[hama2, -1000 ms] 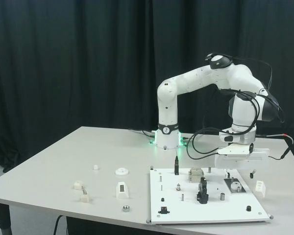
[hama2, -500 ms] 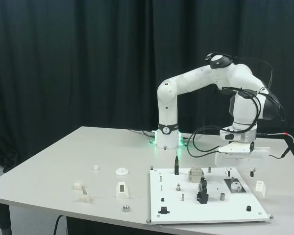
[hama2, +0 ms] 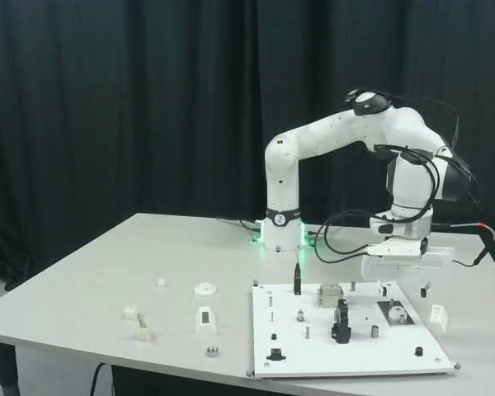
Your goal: Pick small gear.
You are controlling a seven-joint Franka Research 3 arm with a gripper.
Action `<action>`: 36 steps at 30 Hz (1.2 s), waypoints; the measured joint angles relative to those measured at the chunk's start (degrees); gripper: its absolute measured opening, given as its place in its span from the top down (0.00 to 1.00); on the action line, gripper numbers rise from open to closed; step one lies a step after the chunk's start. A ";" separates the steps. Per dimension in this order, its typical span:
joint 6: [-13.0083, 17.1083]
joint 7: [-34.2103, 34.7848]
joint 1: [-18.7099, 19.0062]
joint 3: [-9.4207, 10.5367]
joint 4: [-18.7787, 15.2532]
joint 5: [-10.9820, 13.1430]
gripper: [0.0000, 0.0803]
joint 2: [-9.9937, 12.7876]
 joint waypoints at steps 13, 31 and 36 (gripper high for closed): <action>-0.73 0.05 -0.08 -2.64 0.11 -3.53 0.00 0.00; -5.04 -8.75 -3.87 -10.57 -2.49 -14.30 0.00 -0.01; -5.03 -13.78 -6.09 -11.83 -4.32 -15.77 0.00 -0.01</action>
